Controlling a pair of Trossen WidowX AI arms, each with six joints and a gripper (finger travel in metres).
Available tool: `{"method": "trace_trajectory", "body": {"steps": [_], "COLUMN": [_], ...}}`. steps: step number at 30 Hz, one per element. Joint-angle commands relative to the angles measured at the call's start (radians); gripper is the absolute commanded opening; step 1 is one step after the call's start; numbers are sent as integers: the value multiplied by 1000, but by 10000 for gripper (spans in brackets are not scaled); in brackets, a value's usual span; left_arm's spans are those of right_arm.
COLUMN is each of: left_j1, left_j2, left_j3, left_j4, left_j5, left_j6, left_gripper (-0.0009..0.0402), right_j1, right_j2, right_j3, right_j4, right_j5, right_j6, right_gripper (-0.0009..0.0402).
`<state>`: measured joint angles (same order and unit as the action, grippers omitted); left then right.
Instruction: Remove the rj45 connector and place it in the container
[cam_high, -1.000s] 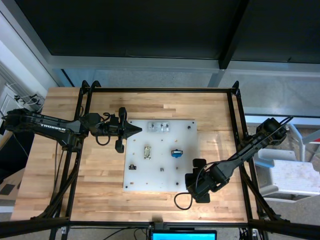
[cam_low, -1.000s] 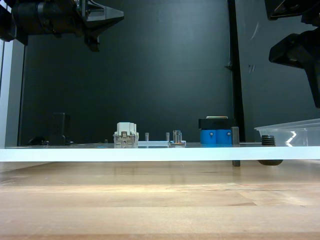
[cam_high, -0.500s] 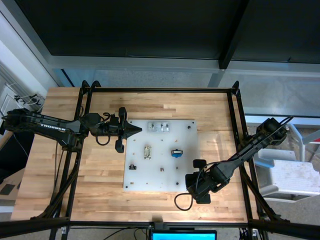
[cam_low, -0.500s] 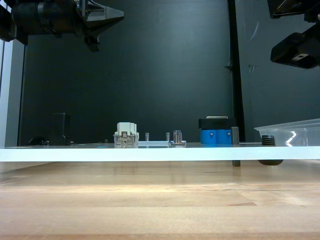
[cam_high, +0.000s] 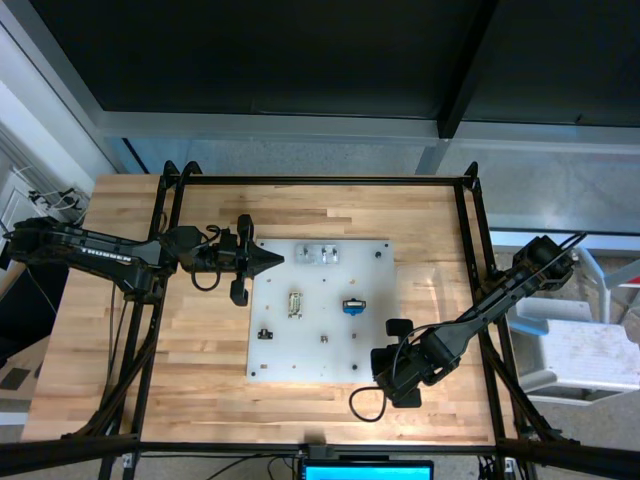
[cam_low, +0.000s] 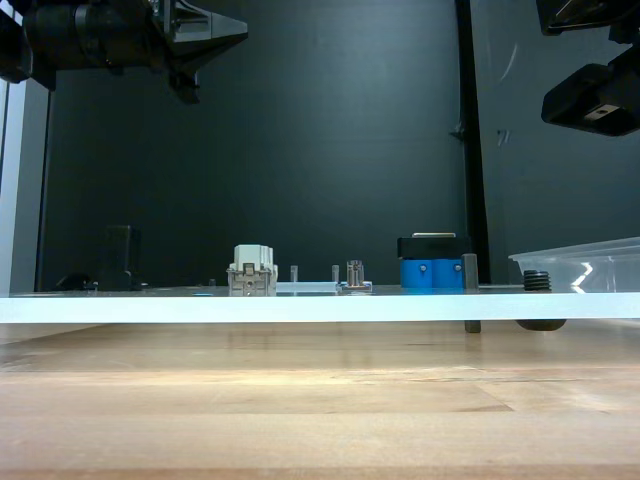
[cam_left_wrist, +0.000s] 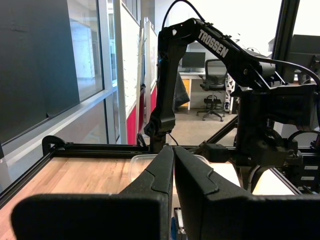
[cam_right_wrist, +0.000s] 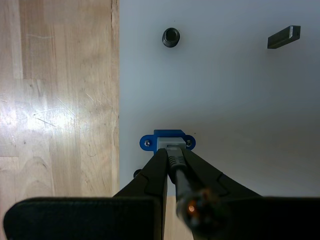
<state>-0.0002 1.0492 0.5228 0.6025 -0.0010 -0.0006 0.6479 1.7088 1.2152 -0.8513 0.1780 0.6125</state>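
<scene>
Pale wood planks make up the table (cam_high: 200, 340), and the white board (cam_high: 300, 350) lies at its middle in the high view. The left gripper (cam_high: 278, 258) hangs at the board's far left edge, pointing inward. The right gripper (cam_high: 388, 365) sits over the board's near right corner, pointing down. A blue block (cam_high: 352, 306) and a beige socket (cam_high: 295, 303) stand apart on the board.

In the low view both grippers are well above the board. The container (cam_low: 575, 262), a clear tub, shows at the right, below the right gripper's dark body. A black screw head (cam_low: 537, 281) is just in front of it.

The left wrist view shows the left gripper's two dark fingers (cam_left_wrist: 155, 180) pressed together and holding nothing. The container's clear rim lies beyond them, with the right arm behind it.

In the right wrist view the right gripper's fingers are clamped on the rj45 connector (cam_right_wrist: 173, 147), with its black boot between the tips. Its grey end meets a blue mount (cam_right_wrist: 167, 134) close to the board's edge. I cannot tell whether the plug is seated or lifted clear.
</scene>
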Motion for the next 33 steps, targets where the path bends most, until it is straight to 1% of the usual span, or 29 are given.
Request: {"method": "trace_trajectory", "body": {"steps": [1,8,15,26,33], "left_j1": [0,0,0,0,0], "left_j2": [0,0,0,0,0], "left_j3": [0,0,0,0,0], "left_j4": [0,0,0,0,0], "left_j5": [0,0,0,0,0], "left_j6": [0,0,0,0,0], "left_gripper": [1,1,1,1,1], "right_j1": [0,0,0,-1,-2], "right_j2": [-2,-18,-72,-149,-165], "right_j3": [13,51,87,204,205], "right_j4": [-3,-47,-113,-275,-294], "right_j5": [5,3,4,5,5], "right_j6": [0,-1,0,0,0], "right_gripper": [0,0,0,0,0]}}
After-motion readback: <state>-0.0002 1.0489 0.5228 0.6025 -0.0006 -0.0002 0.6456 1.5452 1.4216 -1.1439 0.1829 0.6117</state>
